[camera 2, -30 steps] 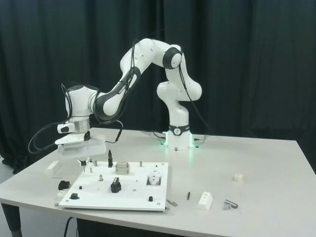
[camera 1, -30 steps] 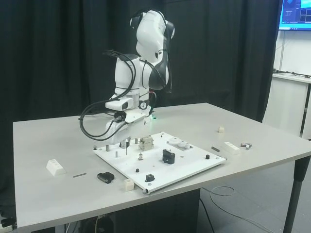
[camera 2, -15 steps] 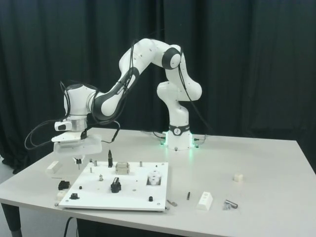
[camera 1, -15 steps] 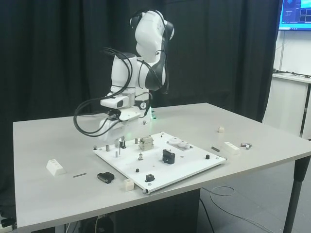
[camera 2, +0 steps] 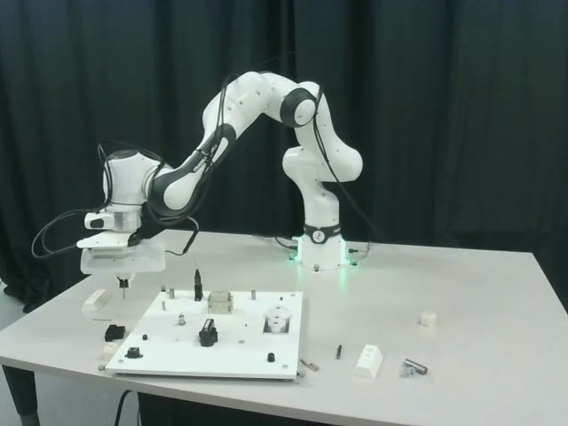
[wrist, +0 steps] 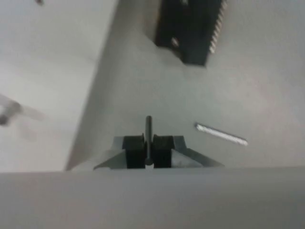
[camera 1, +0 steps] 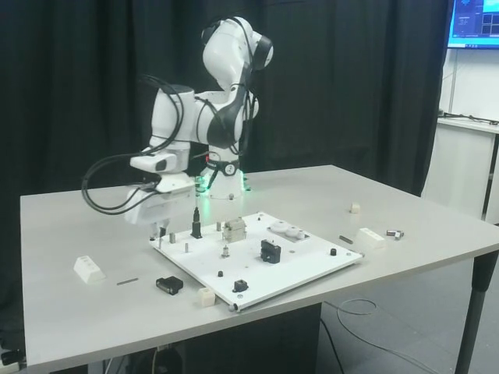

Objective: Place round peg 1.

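My gripper (wrist: pixel 148 145) is shut on a thin dark round peg (wrist: pixel 148 125) that sticks out past the fingertips. In the room views the gripper (camera 1: pixel 161 231) (camera 2: pixel 122 286) hangs over the grey table, just off the left edge of the white board (camera 1: pixel 312 265) (camera 2: pixel 240 355). The wrist view shows the board's edge (wrist: pixel 47 71) to one side. A black connector (wrist: pixel 188 28) and a thin metal pin (wrist: pixel 221 134) lie on the table below. On the board stand several small pegs and fixtures.
On the table by the gripper are a white block (camera 1: pixel 89 269), the metal pin (camera 1: pixel 127 281), the black connector (camera 1: pixel 169 284) and a small white cube (camera 1: pixel 206 296). At the far side lie another white block (camera 1: pixel 372 237), a small cube (camera 1: pixel 355 207) and a metal part (camera 1: pixel 395 233).
The arm has swung from above the board's near-left part outward past its left edge, carrying the peg over the bare table. The wrist also sits a little higher.
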Motion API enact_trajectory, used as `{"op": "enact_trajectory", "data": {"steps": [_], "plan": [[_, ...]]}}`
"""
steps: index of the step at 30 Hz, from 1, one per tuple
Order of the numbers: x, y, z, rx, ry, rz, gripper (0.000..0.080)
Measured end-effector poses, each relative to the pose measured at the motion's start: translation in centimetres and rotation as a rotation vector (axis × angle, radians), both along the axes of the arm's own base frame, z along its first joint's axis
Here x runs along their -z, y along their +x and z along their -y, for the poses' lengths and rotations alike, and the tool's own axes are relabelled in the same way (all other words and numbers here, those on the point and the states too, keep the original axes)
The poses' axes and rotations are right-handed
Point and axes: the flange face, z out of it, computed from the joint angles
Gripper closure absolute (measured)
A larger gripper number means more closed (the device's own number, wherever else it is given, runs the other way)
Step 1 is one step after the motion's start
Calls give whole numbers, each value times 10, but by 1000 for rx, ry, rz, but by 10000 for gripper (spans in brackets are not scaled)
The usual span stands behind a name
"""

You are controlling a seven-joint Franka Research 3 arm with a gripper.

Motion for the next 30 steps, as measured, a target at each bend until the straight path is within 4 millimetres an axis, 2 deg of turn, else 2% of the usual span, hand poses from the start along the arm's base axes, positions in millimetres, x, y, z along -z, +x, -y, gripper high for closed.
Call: {"op": "enact_trajectory", "data": {"steps": [11,30], "plan": [[15,-7,24,17,22,14,770],[38,-1,36,26,51,37,770]]}}
